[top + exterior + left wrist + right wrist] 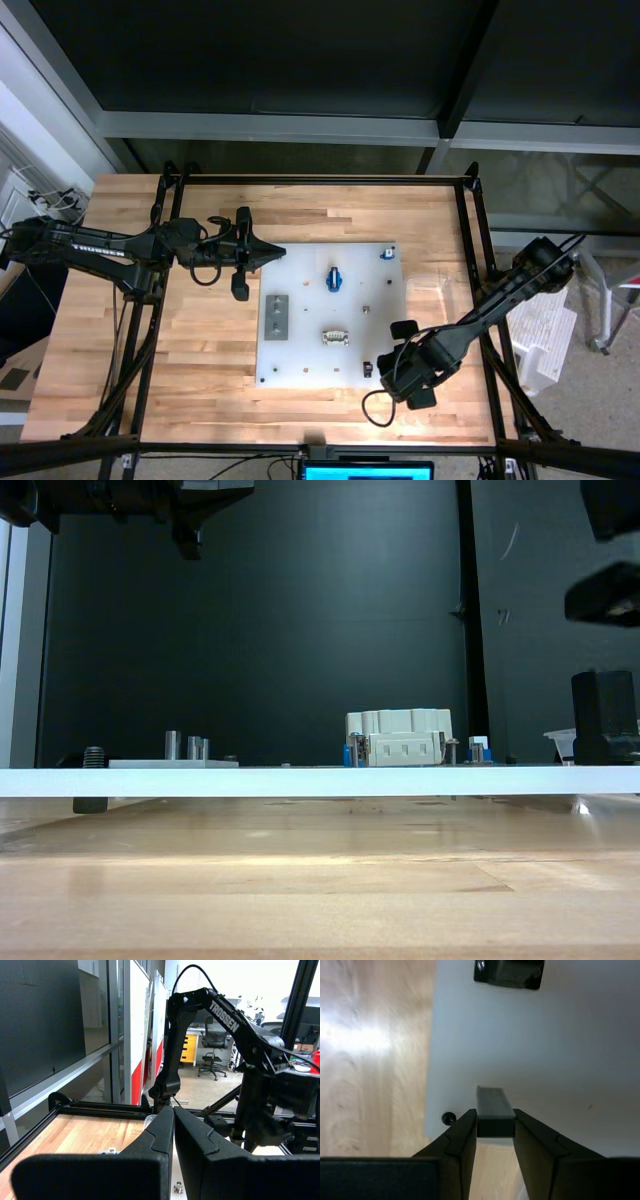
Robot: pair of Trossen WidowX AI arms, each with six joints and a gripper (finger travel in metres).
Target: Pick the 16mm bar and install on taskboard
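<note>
Squareness is counting most: right claw (495, 1116) is clamping the 16mm bar (495, 1107) over the taskboard's (560, 1050) near corner, needing level carrying; left claw (173, 1116) is hovering, pinched together, by its far-left corner.

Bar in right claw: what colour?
Dark grey bar, best in right wrist view; right claw over board's near-right corner, left claw above its far-left corner.

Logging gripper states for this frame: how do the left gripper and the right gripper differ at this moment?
The left gripper is shut on nothing, fingers pressed together; the right gripper is shut on the 16mm bar. The left gripper points level, high above the far-left edge of the taskboard; the right gripper points down over its near-right corner. Both are black two-finger grippers.
</note>
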